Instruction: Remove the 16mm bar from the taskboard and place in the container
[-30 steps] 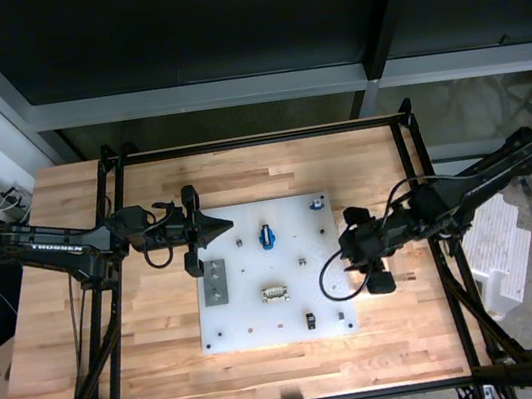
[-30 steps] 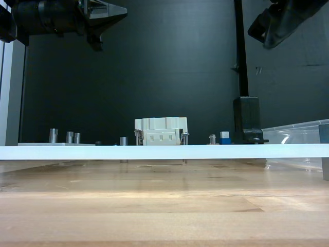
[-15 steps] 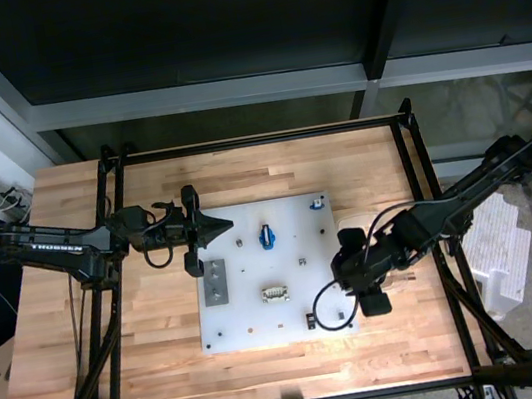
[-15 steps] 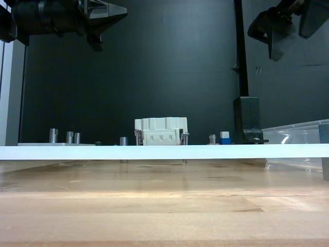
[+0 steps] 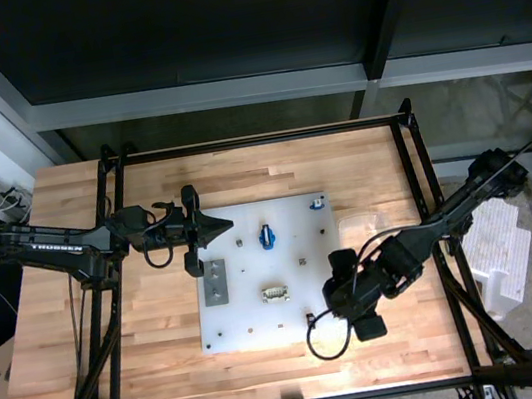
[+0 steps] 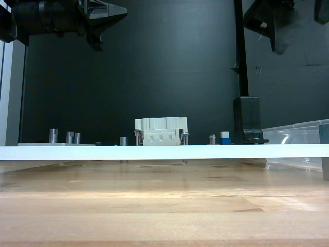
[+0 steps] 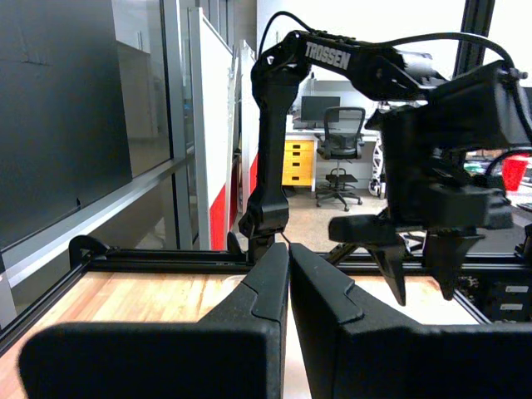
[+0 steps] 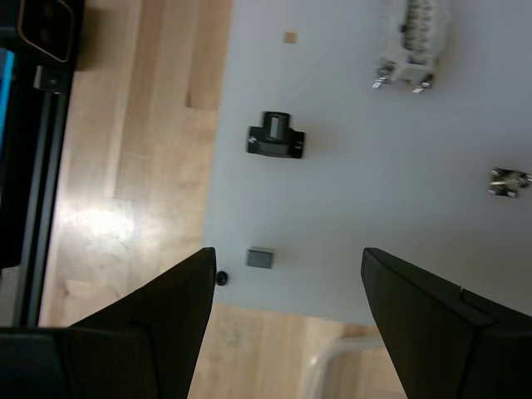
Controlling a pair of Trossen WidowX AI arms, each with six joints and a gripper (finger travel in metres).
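Right gripper (image 8: 286, 259) has swung inward and nearer — now over the taskboard (image 5: 251, 313), at its near corner, fingers spread wide, empty, a small grey square (image 8: 260, 257) below between them. Container (image 5: 361, 222) sits beyond it, off the board. Left gripper (image 5: 228, 228) unmoved above the far edge — fingers pressed together, empty.

**Q:** What lies under the right arm's camera?

**A:** It looks down on a white board (image 8: 399, 183) lying on a wooden table (image 8: 141, 150). The right gripper (image 8: 287, 252) hangs above the board's edge, with its two dark fingers (image 8: 158, 332) spread wide apart.

**Q:** And between them?

**A:** A small grey square block (image 8: 260, 257) sits on the board, with a tiny black dot (image 8: 221, 277) right at the board's edge. Farther off on the board are a black bracket (image 8: 275, 135), a beige connector (image 8: 406, 37) and a small metal fitting (image 8: 509, 180). Just off the board, the curved rim of a clear tub (image 8: 337, 349) shows over the wood.
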